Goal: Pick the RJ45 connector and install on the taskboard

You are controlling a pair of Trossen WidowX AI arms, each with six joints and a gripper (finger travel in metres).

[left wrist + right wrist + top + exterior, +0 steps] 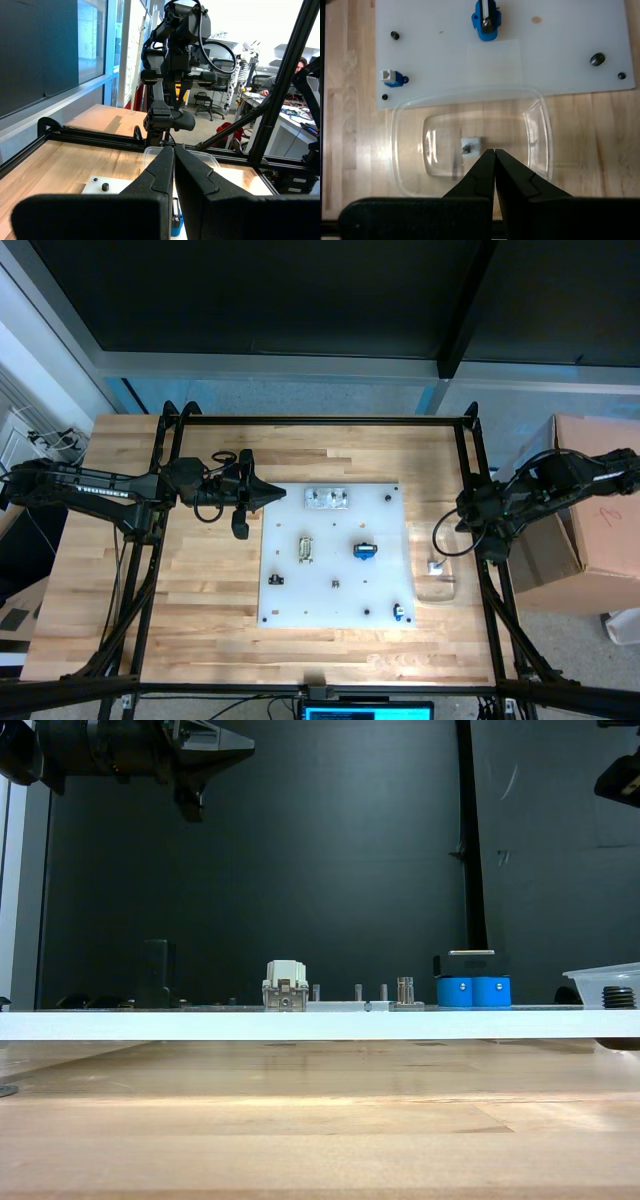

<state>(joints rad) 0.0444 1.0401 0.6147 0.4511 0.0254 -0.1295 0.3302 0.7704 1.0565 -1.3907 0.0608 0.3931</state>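
Right gripper [494, 151] hangs above the clear tray [395, 131], fingers pressed together, empty; RJ45 connector [470, 146] lies free on the tray floor beneath it, just beside the fingertips' line, long axis unclear; beyond lies the taskboard [560, 40], touching the tray; left gripper [270, 493], likewise closed and empty, hovers high over the board's opposite edge, well apart; the right arm is nearer.

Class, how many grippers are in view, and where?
2. The left gripper, shut, hovers by the task board's left edge. The right gripper, shut, hangs above the clear tray holding the loose RJ45 connector.
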